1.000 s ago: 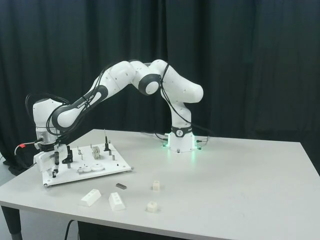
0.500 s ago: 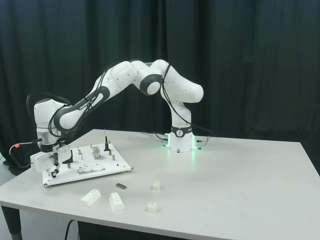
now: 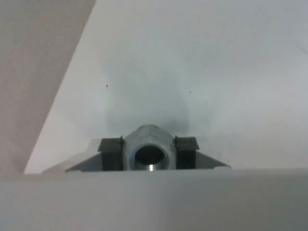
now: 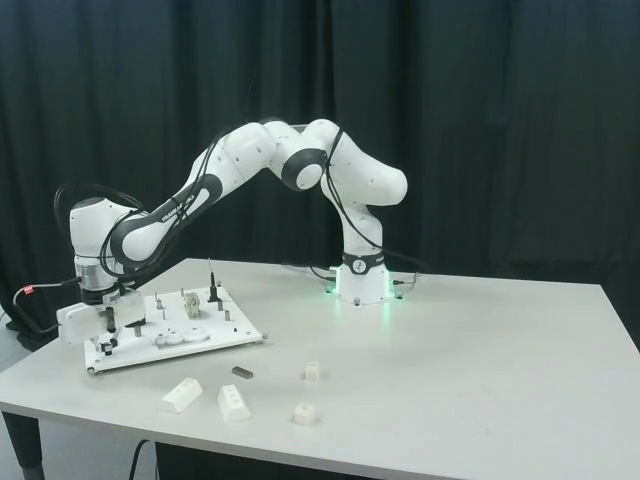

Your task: Insert bolt 4.

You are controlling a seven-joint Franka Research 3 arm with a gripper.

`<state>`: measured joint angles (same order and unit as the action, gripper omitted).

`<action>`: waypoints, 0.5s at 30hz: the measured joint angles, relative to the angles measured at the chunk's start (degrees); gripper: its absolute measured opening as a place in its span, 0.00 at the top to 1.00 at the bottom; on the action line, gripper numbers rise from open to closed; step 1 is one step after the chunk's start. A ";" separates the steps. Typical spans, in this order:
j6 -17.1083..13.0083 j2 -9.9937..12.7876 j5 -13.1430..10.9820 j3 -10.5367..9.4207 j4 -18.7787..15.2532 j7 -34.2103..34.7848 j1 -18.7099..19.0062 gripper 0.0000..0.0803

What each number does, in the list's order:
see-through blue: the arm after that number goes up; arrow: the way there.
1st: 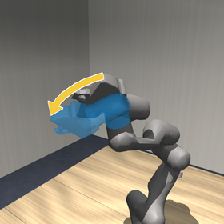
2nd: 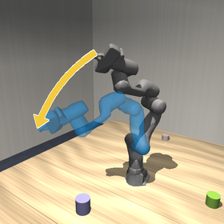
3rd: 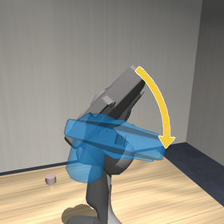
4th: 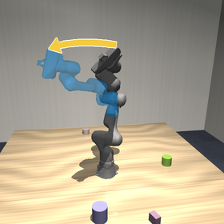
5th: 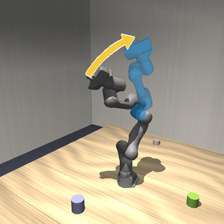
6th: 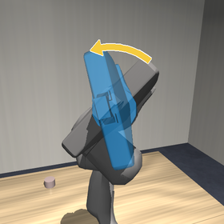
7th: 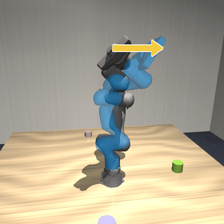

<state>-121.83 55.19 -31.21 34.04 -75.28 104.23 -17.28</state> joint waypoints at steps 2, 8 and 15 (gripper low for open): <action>-0.01 0.00 0.04 0.01 0.00 1.31 0.00 0.72; -0.04 0.00 0.04 0.02 -0.02 4.05 0.05 0.72; -0.20 -0.03 0.05 0.04 -0.13 5.32 0.14 0.72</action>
<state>-122.03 55.16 -31.17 34.08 -75.41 109.55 -17.14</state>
